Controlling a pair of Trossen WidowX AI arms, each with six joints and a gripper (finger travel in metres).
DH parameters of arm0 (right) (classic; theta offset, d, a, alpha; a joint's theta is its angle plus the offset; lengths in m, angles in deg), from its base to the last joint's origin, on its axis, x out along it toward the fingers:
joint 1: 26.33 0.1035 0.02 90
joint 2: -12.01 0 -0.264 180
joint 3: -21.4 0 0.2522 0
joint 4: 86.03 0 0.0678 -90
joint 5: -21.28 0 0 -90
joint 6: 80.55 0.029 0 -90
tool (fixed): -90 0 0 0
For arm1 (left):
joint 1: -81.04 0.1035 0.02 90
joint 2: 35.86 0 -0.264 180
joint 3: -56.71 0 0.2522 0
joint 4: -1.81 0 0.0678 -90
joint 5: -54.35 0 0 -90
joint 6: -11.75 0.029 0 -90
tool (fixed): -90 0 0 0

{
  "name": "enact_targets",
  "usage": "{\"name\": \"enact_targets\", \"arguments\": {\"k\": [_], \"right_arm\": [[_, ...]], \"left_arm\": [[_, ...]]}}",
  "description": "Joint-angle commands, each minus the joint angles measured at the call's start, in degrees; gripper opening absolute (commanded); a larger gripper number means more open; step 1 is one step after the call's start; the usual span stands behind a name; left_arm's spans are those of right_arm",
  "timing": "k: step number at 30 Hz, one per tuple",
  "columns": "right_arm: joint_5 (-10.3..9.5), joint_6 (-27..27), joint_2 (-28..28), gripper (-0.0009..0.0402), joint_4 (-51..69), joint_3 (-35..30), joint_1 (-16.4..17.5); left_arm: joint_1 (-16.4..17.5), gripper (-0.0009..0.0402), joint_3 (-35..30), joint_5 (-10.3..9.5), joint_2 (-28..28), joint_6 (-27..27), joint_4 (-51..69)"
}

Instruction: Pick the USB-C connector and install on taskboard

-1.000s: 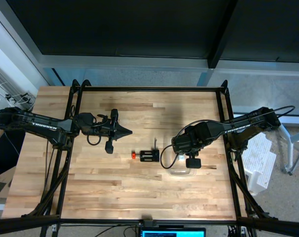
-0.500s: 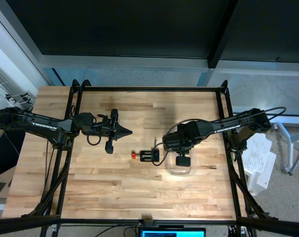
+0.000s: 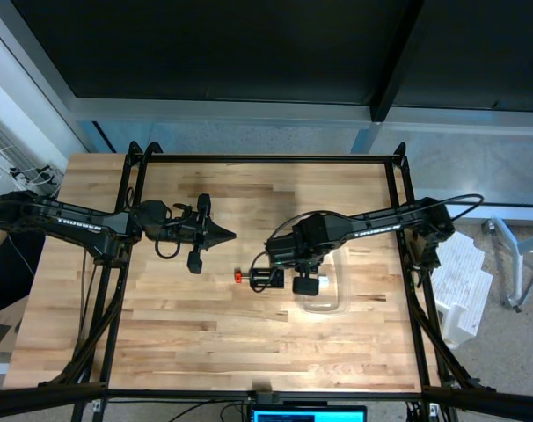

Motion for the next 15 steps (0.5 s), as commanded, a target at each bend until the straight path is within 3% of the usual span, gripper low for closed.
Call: {"name": "enact_targets", "arguments": {"k": [1, 15], "right_arm": [[-0.63, -0.6, -2.5, 0.0000, 0.4, -3.2, -0.2], [-0.61, -0.1, -10.0, 0.0000, 3.2, -14.0, -0.4]], "left_arm": [[0.0, 0.0000, 0.0, 0.02, 0.0, 0.0, 0.0], [0.0, 0.0000, 0.0, 0.02, 0.0, 0.0, 0.0]]}}
